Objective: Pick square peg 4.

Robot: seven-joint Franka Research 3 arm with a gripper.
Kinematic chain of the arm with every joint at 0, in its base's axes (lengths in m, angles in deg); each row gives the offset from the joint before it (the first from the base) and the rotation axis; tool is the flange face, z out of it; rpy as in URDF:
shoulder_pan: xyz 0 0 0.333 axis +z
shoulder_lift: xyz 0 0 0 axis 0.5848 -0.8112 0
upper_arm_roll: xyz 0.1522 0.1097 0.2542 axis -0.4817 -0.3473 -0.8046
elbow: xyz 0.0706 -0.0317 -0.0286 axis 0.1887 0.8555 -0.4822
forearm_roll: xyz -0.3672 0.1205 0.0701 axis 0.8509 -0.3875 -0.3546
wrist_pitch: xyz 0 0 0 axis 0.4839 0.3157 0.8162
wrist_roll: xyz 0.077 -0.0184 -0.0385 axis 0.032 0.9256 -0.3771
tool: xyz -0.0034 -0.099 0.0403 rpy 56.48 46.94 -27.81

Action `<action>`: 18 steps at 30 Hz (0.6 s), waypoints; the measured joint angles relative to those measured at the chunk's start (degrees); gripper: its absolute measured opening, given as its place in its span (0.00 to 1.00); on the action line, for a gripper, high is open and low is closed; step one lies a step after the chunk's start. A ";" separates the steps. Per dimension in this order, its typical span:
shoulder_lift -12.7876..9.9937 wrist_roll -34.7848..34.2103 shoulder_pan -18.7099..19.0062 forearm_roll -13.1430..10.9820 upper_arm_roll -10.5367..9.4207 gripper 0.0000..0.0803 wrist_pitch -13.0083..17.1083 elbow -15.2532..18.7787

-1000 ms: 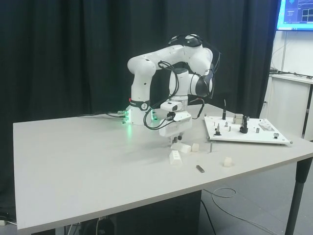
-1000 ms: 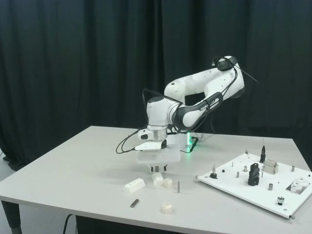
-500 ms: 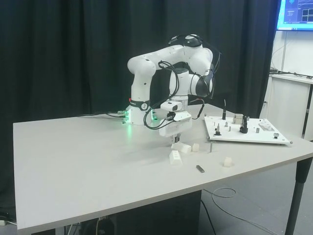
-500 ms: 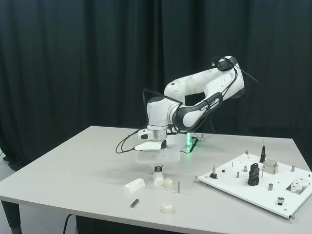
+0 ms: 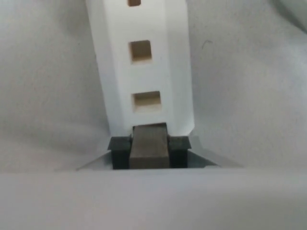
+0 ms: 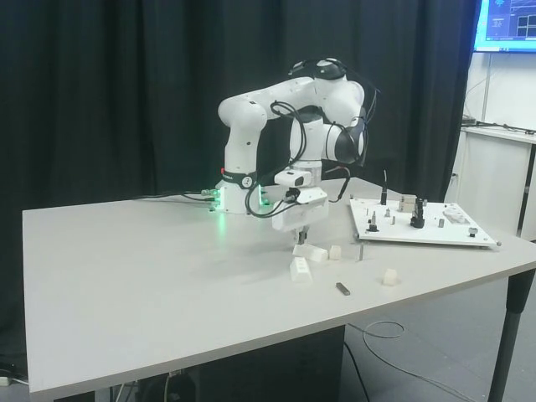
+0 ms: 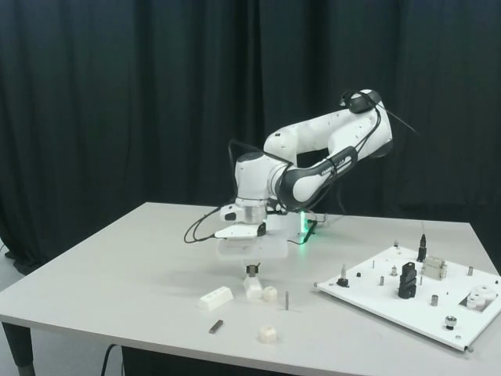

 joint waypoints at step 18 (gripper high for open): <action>0.02 -1.57 2.62 6.15 7.42 0.19 -5.88 -0.01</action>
